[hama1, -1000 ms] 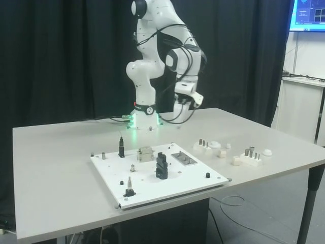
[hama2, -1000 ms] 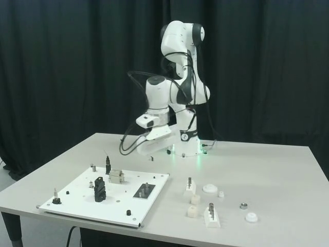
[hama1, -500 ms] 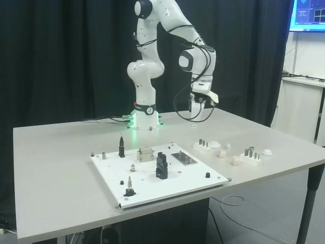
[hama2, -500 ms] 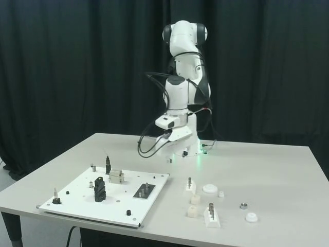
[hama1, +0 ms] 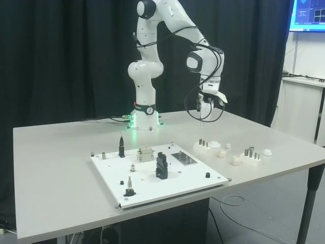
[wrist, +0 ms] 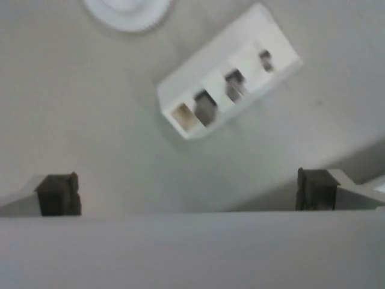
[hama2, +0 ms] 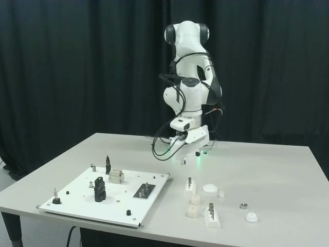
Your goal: Pick large gear.
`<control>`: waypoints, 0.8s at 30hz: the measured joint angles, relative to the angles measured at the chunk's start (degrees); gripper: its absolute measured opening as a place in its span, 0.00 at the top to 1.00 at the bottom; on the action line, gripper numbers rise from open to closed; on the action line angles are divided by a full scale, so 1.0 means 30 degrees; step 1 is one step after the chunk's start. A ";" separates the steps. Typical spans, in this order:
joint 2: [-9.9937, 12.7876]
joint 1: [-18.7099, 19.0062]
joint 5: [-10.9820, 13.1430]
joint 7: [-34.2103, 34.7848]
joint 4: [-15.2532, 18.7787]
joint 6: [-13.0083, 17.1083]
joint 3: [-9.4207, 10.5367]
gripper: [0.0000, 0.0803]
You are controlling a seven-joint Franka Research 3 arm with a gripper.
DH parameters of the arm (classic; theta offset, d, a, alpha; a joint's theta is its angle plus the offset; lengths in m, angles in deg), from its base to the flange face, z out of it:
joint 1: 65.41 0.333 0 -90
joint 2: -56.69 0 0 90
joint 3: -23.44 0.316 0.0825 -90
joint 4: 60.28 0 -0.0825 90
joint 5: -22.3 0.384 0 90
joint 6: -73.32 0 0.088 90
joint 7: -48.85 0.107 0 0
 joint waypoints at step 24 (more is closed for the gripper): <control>0.0582 0.0875 0.0161 0.4305 0.1030 0.1953 0.1425 0.00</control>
